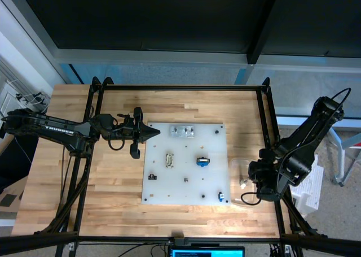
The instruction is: Pick the RJ45 connector and install on taskboard
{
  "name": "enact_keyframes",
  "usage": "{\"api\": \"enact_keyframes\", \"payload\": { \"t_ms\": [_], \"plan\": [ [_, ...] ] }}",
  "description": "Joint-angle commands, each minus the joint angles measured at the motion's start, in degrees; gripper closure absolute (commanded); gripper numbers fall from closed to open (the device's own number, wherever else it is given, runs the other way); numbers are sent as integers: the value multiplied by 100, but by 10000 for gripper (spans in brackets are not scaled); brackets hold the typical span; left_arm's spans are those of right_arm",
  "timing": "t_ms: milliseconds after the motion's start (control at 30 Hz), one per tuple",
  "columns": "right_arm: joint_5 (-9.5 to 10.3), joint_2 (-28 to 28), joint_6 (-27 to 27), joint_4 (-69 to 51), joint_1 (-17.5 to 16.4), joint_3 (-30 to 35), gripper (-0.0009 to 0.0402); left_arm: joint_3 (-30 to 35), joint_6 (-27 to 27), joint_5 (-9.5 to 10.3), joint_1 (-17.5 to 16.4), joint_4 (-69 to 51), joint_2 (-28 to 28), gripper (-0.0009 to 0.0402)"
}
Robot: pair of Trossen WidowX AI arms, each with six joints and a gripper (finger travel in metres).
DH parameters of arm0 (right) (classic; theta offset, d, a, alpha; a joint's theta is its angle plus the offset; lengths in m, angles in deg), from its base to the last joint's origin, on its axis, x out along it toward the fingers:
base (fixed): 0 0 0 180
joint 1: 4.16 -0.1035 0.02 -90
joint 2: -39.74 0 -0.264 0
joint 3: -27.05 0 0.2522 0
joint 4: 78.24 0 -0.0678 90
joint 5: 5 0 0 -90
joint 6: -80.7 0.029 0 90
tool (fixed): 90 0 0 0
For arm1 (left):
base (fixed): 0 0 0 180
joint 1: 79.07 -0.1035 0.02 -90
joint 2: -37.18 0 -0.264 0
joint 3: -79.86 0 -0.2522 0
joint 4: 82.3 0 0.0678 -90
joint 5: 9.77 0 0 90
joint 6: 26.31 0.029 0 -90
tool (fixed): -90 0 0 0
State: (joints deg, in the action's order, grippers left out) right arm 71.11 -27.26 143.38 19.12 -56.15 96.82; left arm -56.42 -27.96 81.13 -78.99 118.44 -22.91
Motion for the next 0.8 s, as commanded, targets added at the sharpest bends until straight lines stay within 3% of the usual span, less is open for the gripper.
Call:
{"api": "enact_keyframes", "payload": {
  "t_ms": [33,533,667,800],
  "plan": [
    [-11,-31,-11,168,-4,-164,199,0,2,-2,0,2,-2,393],
    [-24,-39,-125,1088,-4,-946,199,0,2,-2,0,2,-2,393],
    [-164,-37,-162,1257,-2,-1049,199,0,2,-2,0,2,0,393],
    [-164,-39,-164,1464,0,-1196,199,0,2,-2,0,2,-2,393]
  ]
}}
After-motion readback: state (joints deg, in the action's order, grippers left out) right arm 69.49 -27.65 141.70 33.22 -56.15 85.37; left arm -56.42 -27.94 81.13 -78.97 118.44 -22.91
